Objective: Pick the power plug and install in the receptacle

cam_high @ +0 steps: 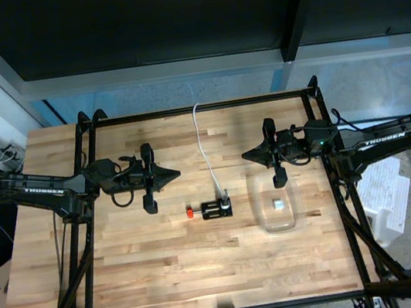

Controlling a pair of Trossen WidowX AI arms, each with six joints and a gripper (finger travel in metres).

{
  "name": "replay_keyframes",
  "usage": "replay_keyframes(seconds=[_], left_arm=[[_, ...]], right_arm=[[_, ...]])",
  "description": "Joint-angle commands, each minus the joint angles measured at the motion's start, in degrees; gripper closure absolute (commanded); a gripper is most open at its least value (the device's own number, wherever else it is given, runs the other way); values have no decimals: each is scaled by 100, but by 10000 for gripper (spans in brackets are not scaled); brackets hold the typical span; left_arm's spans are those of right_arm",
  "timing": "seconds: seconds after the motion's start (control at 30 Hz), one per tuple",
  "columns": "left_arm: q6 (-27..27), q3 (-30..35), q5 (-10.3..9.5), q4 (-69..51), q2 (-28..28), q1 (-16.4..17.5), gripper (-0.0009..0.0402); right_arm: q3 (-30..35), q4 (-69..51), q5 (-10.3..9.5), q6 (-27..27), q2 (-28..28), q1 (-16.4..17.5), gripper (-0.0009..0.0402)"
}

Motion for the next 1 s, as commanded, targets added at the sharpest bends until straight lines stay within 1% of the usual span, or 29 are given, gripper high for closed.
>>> replay_keyframes(seconds=[0.03, 0.63, 1.0], left_arm=[[0, 2, 2, 0, 0, 2, 393], [2, 2, 2, 0, 2, 0, 393], [2, 2, 2, 0, 0, 0, 393]], right_arm=[[2, 0, -2, -9, 2, 2, 393], [2, -13, -2, -9, 2, 4, 393], [2, -227, -2, -9, 2, 2, 393]])
